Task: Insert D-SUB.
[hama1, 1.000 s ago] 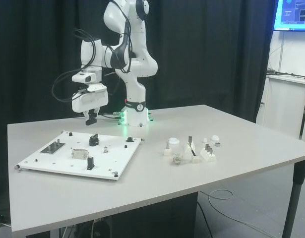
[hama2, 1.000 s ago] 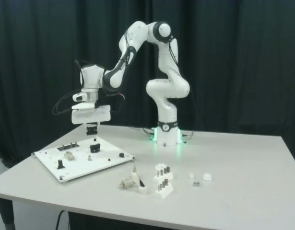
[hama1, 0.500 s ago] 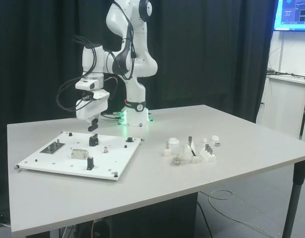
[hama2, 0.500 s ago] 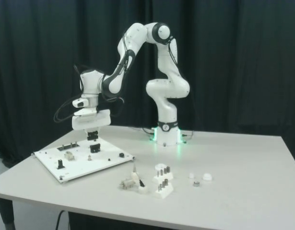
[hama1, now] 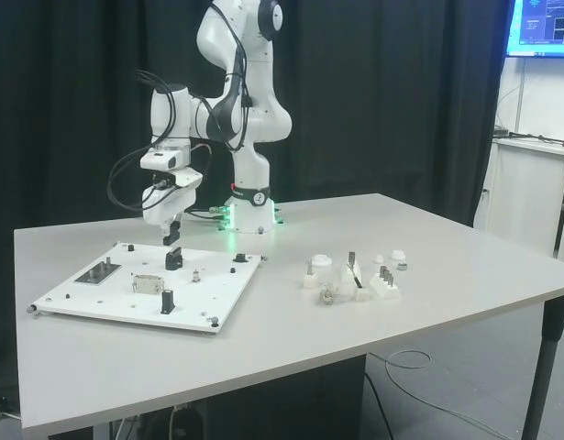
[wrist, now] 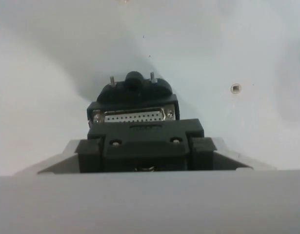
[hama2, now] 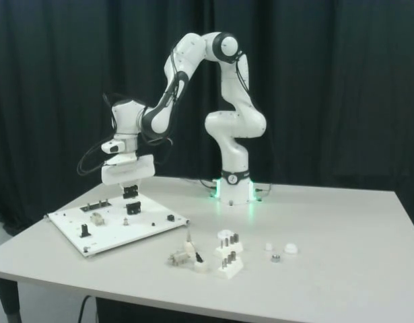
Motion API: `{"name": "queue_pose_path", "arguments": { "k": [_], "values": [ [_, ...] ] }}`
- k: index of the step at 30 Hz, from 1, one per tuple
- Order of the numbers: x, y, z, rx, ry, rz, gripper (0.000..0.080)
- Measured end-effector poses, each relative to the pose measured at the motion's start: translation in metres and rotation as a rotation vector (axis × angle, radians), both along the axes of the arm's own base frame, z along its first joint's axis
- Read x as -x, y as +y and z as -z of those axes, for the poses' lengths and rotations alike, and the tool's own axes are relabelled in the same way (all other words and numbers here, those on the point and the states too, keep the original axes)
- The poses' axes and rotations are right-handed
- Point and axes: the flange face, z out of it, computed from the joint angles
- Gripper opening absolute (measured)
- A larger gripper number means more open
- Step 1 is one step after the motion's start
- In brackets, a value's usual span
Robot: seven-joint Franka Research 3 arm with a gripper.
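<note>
My gripper (wrist: 145,155) is shut on a black D-SUB plug (wrist: 145,137), its black fingers (wrist: 88,156) flanking the plug body. Just beyond the plug, the D-SUB socket (wrist: 134,116) shows its metal face with rows of pin holes, set in a black mount with two screws on the white board (wrist: 237,58). In the room views the gripper (hama1: 171,227) (hama2: 130,191) hangs a short way above the black socket block (hama1: 173,259) (hama2: 132,208) near the back edge of the white board (hama1: 217,293) (hama2: 153,229). Plug and socket are apart.
The board also carries a grey plate (hama1: 98,271), a grey metal fixture (hama1: 149,283) and a small black block (hama1: 167,301). Several small white holders with parts (hama1: 355,275) (hama2: 220,256) stand mid-table. The arm's base (hama1: 249,215) with green lights is behind the board.
The arm has lowered the gripper with the plug toward the board and brought it over the black socket block; nothing on the board has moved.
</note>
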Motion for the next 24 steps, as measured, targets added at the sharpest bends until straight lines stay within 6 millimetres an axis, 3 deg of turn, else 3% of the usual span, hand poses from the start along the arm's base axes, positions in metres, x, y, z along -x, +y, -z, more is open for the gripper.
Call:
{"name": "queue_pose_path", "arguments": {
  "k": [24],
  "values": [
    [0.002,-0.004,0.011,-0.004,0.000,-0.052,0.0382]
  ]
}}
